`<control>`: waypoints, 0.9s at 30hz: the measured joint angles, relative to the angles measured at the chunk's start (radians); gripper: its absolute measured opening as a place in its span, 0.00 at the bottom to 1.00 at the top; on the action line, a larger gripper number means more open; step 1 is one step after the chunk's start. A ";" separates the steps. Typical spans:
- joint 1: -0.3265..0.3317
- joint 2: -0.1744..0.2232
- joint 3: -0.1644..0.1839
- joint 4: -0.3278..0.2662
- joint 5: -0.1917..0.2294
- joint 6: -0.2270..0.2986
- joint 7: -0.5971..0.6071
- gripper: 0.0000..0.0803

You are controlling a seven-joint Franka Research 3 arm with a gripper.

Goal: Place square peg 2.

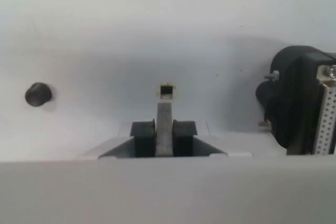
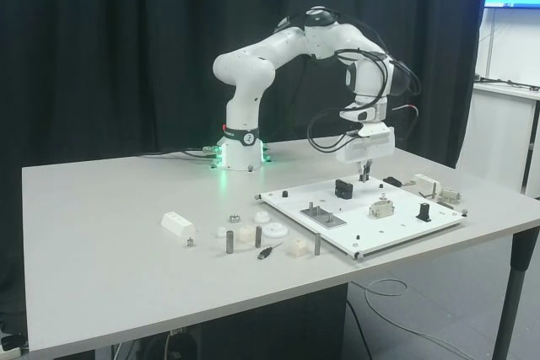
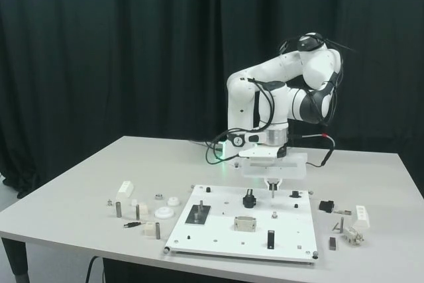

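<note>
The gripper [image 1: 164,139] pinches the peg [image 1: 164,129] near its upper end — small, stiff, light, probably slick — at lower centre of the wrist view.

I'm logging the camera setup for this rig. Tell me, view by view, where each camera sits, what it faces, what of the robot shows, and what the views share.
Wrist view: on the arm's wrist, looking down past the hand holding the square peg over the white board.
First room view: off one table corner, facing the whole arm, its base at the far side.
Second room view: at the table's front edge, facing the arm head-on.
Shared: all three show the hand, peg and board; both room views show the grey table.
</note>
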 joint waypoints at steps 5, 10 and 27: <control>0.002 0.000 -0.009 0.000 -0.004 -0.005 0.000 0.08; 0.003 0.000 -0.013 0.000 -0.005 -0.006 0.000 0.08; 0.006 0.000 -0.015 0.000 -0.005 -0.006 0.000 0.08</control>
